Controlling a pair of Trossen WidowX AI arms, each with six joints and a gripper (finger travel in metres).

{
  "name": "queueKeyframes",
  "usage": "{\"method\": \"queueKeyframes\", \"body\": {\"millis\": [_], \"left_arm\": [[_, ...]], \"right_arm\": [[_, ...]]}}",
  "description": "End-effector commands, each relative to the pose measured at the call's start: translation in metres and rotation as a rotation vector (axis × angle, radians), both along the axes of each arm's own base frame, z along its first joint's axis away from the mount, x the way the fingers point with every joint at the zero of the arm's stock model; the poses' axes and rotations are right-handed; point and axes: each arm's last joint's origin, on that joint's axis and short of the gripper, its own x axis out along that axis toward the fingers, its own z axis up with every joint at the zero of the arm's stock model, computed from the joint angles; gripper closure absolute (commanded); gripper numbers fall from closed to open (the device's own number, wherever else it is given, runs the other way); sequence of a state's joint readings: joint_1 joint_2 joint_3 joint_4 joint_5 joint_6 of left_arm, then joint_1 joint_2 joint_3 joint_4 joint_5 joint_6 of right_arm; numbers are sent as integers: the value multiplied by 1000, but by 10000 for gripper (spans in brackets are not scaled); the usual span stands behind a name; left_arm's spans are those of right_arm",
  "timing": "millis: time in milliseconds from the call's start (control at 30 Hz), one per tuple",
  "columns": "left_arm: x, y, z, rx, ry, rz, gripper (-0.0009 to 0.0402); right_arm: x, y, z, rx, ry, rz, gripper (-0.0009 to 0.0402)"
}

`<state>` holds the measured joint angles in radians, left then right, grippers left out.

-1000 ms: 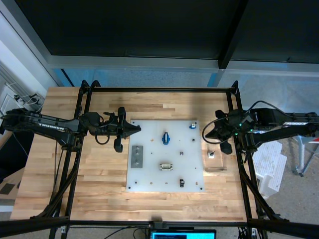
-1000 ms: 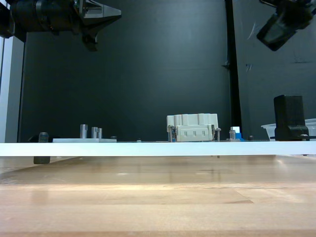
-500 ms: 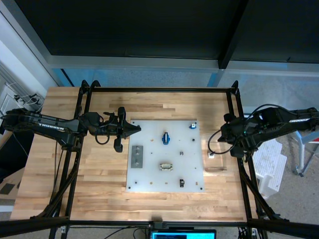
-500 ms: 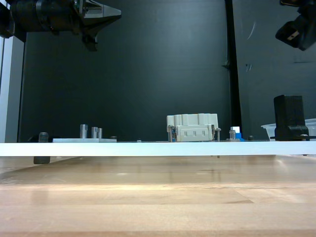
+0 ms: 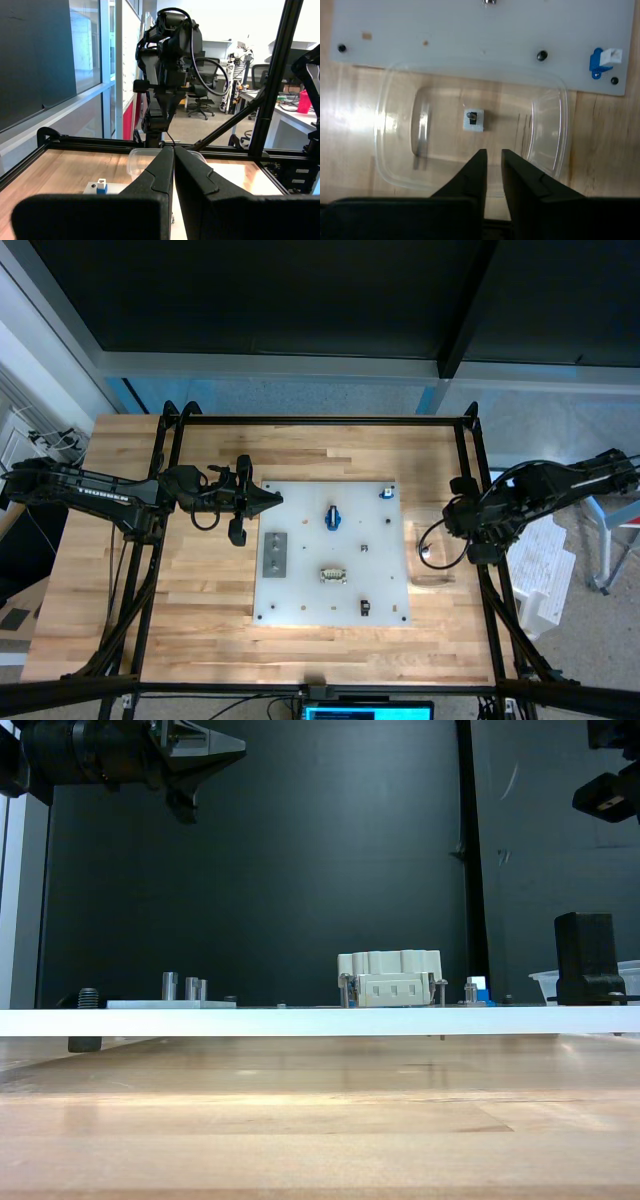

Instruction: Pick the USB connector and install on taskboard

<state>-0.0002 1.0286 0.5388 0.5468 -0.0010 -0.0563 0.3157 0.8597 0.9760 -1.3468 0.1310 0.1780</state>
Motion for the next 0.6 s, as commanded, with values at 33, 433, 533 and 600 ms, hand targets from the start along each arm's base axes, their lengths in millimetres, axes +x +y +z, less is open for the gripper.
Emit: {"method": "queueKeyframes", "body": {"millis": [33, 433, 533, 600], "left_arm": [[0, 0, 0, 0, 0, 0, 393], [0, 0, 0, 0, 0, 0, 393], [0, 0, 0, 0, 0, 0, 393], [0, 0, 0, 0, 0, 0, 393]], "right_arm": [[5, 2, -6, -18, 30, -1, 317], [18, 8, -31, -2, 50, -54, 259], [18, 10, -38, 1, 54, -48, 252], [18, 12, -42, 6, 52, -54, 246]]}}
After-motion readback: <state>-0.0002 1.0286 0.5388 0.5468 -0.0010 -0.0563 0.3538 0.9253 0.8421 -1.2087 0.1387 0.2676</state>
